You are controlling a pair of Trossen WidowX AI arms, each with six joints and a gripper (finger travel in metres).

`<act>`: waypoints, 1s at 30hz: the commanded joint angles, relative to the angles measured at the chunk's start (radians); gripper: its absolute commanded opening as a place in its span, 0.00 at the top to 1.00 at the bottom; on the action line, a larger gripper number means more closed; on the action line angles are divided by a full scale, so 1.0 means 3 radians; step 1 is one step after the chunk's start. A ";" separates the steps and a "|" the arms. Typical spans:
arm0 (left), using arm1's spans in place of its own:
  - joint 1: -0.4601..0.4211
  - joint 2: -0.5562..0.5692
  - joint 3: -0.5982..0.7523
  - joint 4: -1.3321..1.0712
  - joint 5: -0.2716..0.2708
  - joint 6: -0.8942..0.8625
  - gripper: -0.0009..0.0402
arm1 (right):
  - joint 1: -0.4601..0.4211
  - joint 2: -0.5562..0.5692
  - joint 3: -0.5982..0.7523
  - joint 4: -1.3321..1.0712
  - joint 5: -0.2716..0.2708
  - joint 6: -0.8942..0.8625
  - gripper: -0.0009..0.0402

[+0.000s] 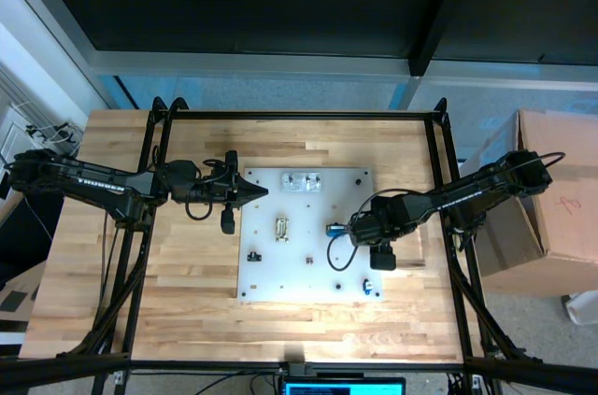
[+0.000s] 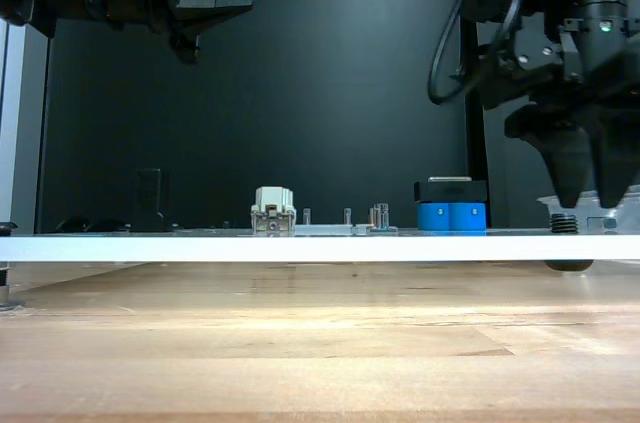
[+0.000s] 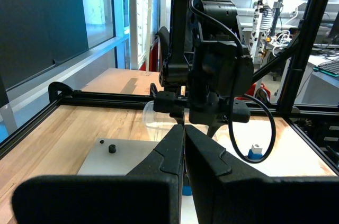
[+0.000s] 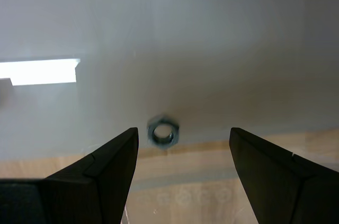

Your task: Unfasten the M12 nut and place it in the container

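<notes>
- The M12 nut [image 4: 162, 132] lies flat and free, off its stud [image 2: 565, 224], whose bare ribs show in the low view
- It sits directly under the right gripper [image 4: 183, 133], whose fingers stand wide apart on either side of it, touching nothing
- In the high view that right gripper points down at about 4 o'clock of the board [image 1: 280, 264], over the spot where the clear container [image 2: 625, 215] stands
- The step in hand looks like the drop-off into the container; I judge the next move is a straight lift clear, with no sideways brush against the walls
- The left gripper [image 3: 184, 139] hovers high at 9 o'clock of the board, fingers together on nothing
- Hard to tell: the container's walls barely show, so I cannot confirm that the nut is inside it and not on the table [image 1: 140, 302] beside it
- In the high view the right gripper hides the nut
</notes>
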 commanded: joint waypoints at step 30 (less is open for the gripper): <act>0.0000 0.0001 0.0000 0.0003 0.0000 0.0001 0.98 | 0.0005 0.0000 -0.0187 0.0313 -0.0037 -0.0023 0.98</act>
